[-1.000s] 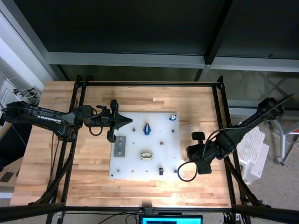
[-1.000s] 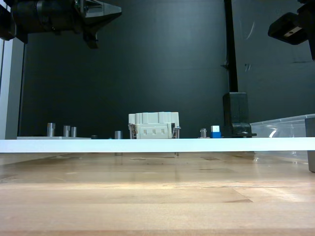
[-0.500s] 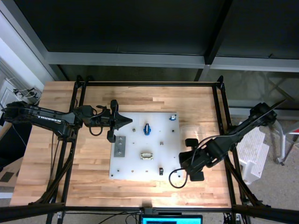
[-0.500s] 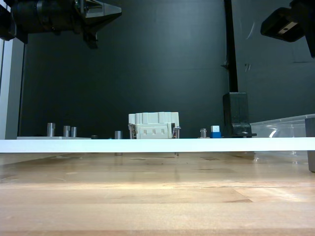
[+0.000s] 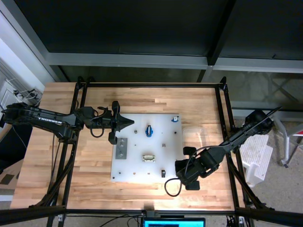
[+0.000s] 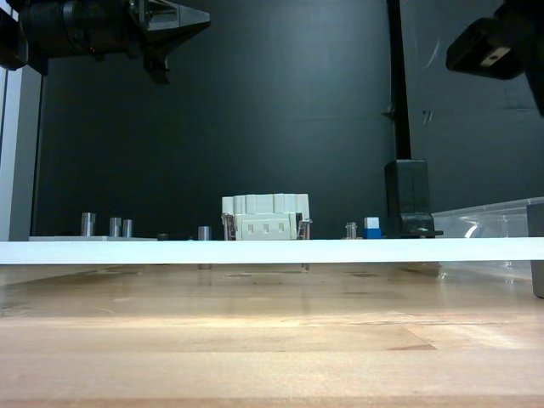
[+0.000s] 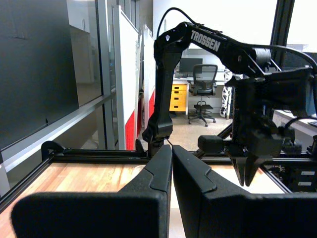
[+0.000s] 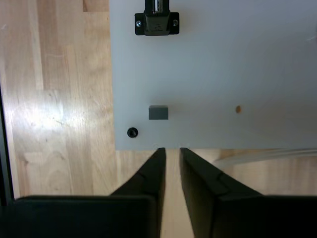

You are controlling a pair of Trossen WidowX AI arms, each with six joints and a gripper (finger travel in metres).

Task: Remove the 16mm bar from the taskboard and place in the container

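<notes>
The taskboard [image 5: 156, 158] is a white plate in the middle of the table. On it are a grey block [image 5: 122, 149], a blue knob [image 5: 148, 130] and a silver connector [image 5: 148, 158]. Short metal pegs [image 6: 87, 223] stand upright on the board; I cannot tell which is the 16mm bar. The clear container [image 5: 195, 135] sits just off the board's right edge. My right gripper [image 5: 182, 174] hangs pointing down at the board's near right corner. Its fingers [image 8: 154, 163] are only narrowly apart and hold nothing. My left gripper [image 5: 132, 123] is shut and empty, high over the board's far left corner.
Below the right gripper lie a small grey square [image 8: 158, 112], a black screw [image 8: 132, 132] and a black fitting [image 8: 157, 22]. A black metal frame [image 5: 222, 123] borders the wooden tabletop [image 5: 90, 161]. A black post [image 6: 408, 200] stands on the board.
The right arm has swung left and toward the near edge, from beside the container to the board's near right corner. The left arm has not moved.
</notes>
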